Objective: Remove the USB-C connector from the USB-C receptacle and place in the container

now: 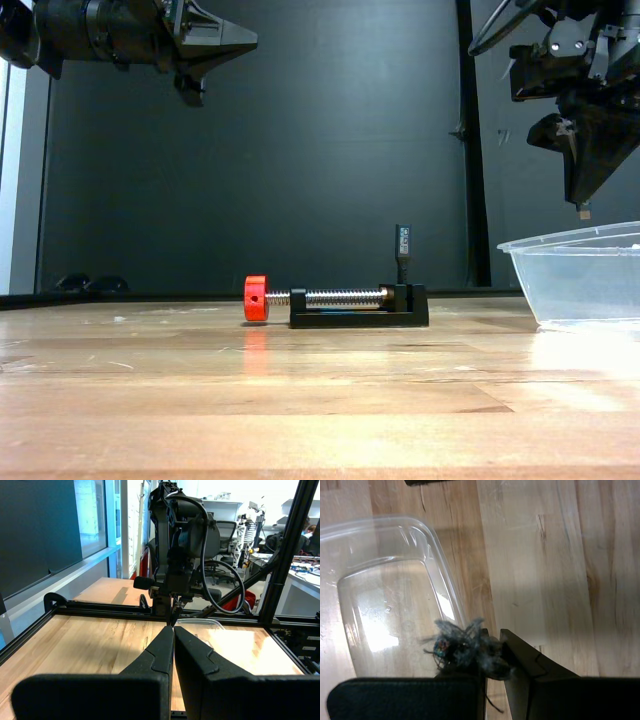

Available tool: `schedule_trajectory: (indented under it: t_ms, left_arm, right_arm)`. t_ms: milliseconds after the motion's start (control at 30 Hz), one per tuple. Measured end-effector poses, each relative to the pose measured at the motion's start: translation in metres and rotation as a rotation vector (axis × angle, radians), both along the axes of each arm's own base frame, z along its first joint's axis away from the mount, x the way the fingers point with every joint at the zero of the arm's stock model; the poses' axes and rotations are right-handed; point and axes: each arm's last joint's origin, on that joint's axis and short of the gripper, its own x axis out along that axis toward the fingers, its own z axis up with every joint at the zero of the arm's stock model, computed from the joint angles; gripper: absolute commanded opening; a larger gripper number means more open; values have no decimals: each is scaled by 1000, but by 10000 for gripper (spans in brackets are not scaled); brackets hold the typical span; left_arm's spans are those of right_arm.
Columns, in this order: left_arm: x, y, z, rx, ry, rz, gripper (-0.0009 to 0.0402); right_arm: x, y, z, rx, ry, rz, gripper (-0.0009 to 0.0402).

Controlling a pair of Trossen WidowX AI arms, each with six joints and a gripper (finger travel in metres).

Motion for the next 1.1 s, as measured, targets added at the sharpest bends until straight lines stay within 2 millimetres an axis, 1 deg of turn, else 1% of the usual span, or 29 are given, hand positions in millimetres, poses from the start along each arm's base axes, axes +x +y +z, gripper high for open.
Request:
schedule_trajectory:
  t_ms: [233, 367, 567, 900, 1000, 1100]
  left_arm:
    - [0, 0, 0, 0, -1, 0, 0]
    - [0, 0, 0, 0, 0, 0, 0]
    - [0, 0, 0, 0, 0, 0, 0]
    - [0, 0, 0, 0, 0, 0, 0]
    - [0, 0, 0, 0, -1, 0, 0]
    - [0, 0, 0, 0, 0, 0, 0]
  right_arm:
    - [0, 0, -1, 1, -4, -3, 0]
    - [0, -6, -5, 0, 5, -44, 0]
    - [-1, -16, -23, -3, 9, -100, 0]
    - [-4, -15, -50, 49, -13, -104, 1]
    - [-6, -15, -55, 48, -1, -107, 15]
    - [-7, -16, -57, 47, 2, -108, 51]
